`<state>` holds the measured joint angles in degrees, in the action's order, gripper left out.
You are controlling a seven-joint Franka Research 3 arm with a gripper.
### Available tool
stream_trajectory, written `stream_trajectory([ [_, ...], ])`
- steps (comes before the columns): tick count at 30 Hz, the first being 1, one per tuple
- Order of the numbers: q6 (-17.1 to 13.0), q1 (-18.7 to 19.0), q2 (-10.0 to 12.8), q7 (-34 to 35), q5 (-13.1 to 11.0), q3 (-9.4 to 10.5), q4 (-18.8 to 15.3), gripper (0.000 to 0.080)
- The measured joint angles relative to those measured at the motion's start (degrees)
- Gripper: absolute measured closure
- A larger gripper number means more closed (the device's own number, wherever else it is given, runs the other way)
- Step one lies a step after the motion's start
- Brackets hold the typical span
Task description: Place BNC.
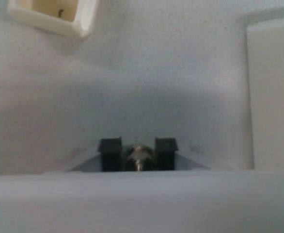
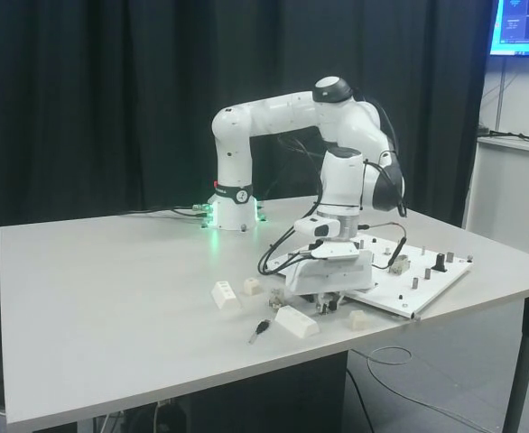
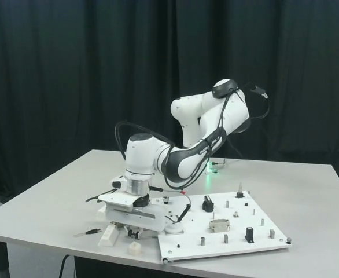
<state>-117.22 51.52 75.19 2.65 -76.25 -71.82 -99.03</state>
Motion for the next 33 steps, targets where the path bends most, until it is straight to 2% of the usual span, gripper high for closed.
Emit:
stream_trajectory([
  [4,-0.4,-0.3,0.0,0.0,0.0,0.09,0.3,0.0679],
  [5,-0.4,-0.4,0.0,0.0,0.1,0.07,0.4,0.0508],
  [13,0.1,-0.5,-0.2,0.0,0.6,-1.05,1.3,0.0508],
  [14,0.5,-0.4,-0.2,0.0,0.6,-1.33,1.4,0.004],
  [17,1.8,-0.2,-0.6,0.1,1.1,-2.29,1.6,0.004],
  [20,3.9,0.1,-0.8,0.1,1.5,-3.65,1.8,0.004],
  [21,4.6,0.3,-0.8,0.1,1.6,-4.17,1.9,0.0011],
  [27,8.8,1.0,-0.9,0.1,2.7,-6.87,2.3,0.0011],
  [33,11.3,1.5,-1.0,0.1,3.1,-8.52,2.5,0.0003],
])
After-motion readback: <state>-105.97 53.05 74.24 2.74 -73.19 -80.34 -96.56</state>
